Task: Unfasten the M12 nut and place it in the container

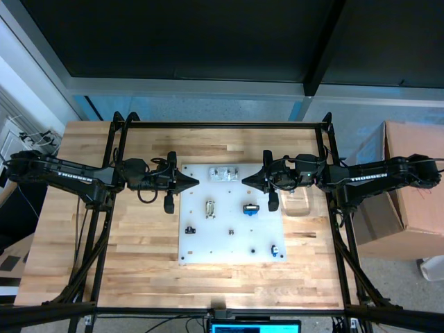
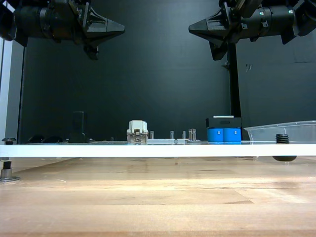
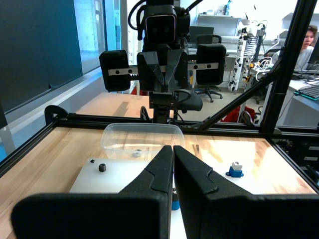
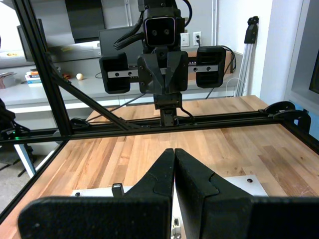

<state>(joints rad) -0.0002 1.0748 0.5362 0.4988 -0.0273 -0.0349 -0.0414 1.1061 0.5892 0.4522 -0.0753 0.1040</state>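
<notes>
Looking down on a pale butcher-block worktop (image 1: 139,277) ringed by a black frame (image 1: 222,125), we've got the white task board (image 1: 215,243) in the middle, a cardboard box (image 1: 409,180) off to the right, and a lab of desks and office chairs beyond. TROSSEN reads in white along the left arm (image 1: 69,177) and again on the right arm (image 1: 364,178). The left gripper (image 1: 194,182) hangs high over the board's far left edge, fingers pressed together on nothing. Facing it, the right gripper (image 1: 244,180) hovers just as high over the board's far part, fingers closed and empty too. Down low, the black stud (image 2: 282,138) stands bare, ribs showing. And the M12 nut (image 3: 136,153) lies free on the floor of the clear container (image 3: 112,142), just off the board's right edge.
</notes>
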